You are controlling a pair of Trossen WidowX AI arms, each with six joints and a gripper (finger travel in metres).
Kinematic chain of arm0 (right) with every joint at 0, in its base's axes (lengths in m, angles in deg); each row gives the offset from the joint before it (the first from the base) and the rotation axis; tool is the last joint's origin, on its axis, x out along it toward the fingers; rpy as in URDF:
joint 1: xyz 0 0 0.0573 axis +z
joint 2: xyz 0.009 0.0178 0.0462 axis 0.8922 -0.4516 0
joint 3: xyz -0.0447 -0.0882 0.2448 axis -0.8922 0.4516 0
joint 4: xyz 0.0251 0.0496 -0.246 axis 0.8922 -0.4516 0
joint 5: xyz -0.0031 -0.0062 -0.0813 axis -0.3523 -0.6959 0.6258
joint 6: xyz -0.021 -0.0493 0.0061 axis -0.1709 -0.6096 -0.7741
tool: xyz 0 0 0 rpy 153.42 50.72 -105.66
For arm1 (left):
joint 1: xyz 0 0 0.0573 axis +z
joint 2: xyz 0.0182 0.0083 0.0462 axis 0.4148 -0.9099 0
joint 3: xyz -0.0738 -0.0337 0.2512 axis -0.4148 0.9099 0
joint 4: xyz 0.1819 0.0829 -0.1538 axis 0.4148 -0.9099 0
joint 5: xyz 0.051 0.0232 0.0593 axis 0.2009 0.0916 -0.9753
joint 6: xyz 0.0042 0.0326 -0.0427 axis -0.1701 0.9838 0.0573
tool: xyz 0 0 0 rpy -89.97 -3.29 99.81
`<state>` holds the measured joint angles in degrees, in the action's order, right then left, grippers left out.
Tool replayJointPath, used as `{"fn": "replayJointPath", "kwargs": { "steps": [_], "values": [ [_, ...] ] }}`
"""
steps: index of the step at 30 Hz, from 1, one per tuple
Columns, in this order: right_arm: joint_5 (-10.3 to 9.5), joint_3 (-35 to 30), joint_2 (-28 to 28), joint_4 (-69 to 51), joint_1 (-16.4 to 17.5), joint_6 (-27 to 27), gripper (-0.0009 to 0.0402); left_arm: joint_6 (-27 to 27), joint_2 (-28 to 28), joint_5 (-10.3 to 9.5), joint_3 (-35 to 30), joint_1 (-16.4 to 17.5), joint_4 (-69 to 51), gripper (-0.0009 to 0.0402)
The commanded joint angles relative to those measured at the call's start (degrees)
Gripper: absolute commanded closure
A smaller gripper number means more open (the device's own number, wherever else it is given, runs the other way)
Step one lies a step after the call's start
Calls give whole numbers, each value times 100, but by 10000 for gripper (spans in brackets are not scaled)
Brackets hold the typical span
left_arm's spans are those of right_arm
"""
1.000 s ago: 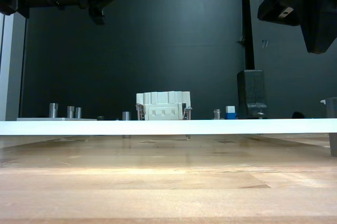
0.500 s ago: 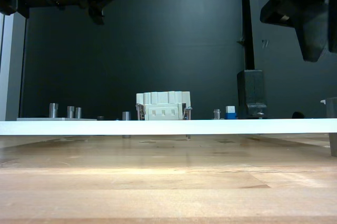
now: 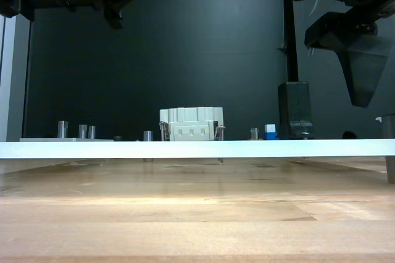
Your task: Remove the 16mm bar from the taskboard and place in the container
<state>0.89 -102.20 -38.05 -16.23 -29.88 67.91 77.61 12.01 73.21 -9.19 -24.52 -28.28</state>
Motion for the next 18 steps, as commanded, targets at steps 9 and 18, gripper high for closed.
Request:
{"fn": "replayJointPath", "kwargs": {
  "steps": [9, 18],
  "values": [
    [-22, 223, -144, 409, 50, -2, 161, 0, 0, 0, 0, 0, 2, 393],
    [-22, 413, -142, 614, 52, -4, 190, 0, -2, 0, 0, 0, 2, 393]
  ]
}}
